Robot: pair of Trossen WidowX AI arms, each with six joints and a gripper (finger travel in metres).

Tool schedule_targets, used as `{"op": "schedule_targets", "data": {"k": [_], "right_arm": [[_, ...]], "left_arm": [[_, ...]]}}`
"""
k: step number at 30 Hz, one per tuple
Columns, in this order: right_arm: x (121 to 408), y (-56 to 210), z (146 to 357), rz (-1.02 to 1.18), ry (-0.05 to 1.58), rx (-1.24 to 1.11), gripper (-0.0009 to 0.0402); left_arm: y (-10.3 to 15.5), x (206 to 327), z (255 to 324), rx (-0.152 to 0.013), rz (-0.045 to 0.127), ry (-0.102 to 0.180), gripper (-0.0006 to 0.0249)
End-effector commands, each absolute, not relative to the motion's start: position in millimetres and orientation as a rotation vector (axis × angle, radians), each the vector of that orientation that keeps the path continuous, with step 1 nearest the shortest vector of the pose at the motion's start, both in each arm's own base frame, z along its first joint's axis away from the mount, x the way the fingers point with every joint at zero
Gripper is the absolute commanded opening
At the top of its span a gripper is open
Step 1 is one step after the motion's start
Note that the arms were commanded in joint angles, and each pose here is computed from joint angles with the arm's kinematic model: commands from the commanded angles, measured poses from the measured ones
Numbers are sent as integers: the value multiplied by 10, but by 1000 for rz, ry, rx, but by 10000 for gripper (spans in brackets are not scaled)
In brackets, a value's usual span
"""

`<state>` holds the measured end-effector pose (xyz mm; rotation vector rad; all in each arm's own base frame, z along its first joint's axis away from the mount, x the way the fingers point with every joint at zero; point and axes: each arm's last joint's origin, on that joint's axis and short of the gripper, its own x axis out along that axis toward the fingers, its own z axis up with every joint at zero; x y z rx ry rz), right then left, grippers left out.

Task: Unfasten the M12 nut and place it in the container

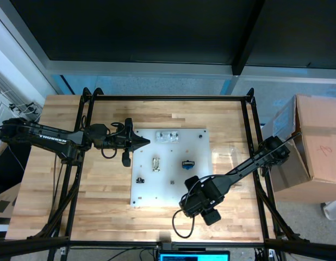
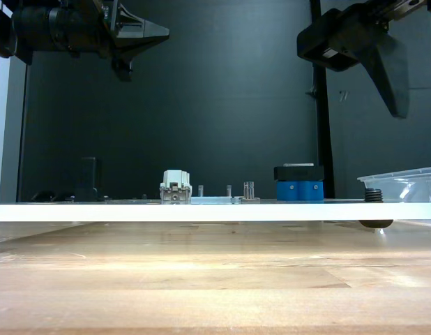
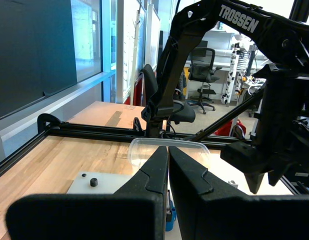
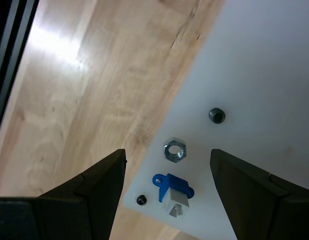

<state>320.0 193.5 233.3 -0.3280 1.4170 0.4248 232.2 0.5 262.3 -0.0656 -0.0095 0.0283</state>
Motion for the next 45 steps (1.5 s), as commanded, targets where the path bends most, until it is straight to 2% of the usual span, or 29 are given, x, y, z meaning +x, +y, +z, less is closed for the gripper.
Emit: {"op": "schedule_targets", "data": {"k": [1, 7, 15, 33, 45], "right_arm": [[3216, 1920, 2239, 440, 1442, -357, 235], [3279, 1929, 2047, 405, 1482, -394, 236], [3252, 1873, 1909, 396, 1498, -392, 236], [3149, 1824, 1785, 411, 1440, -382, 233], [3110, 1824, 1744, 440, 1423, -404, 168]], "left_arm": [[6, 2322, 2623, -66, 29, -10, 0], [5, 2322, 2623, -66, 28, -10, 0], [6, 2322, 2623, -66, 29, -10, 0], [5, 2322, 2623, -66, 28, -10, 0], [6, 2322, 2623, -66, 29, -10, 0]]}}
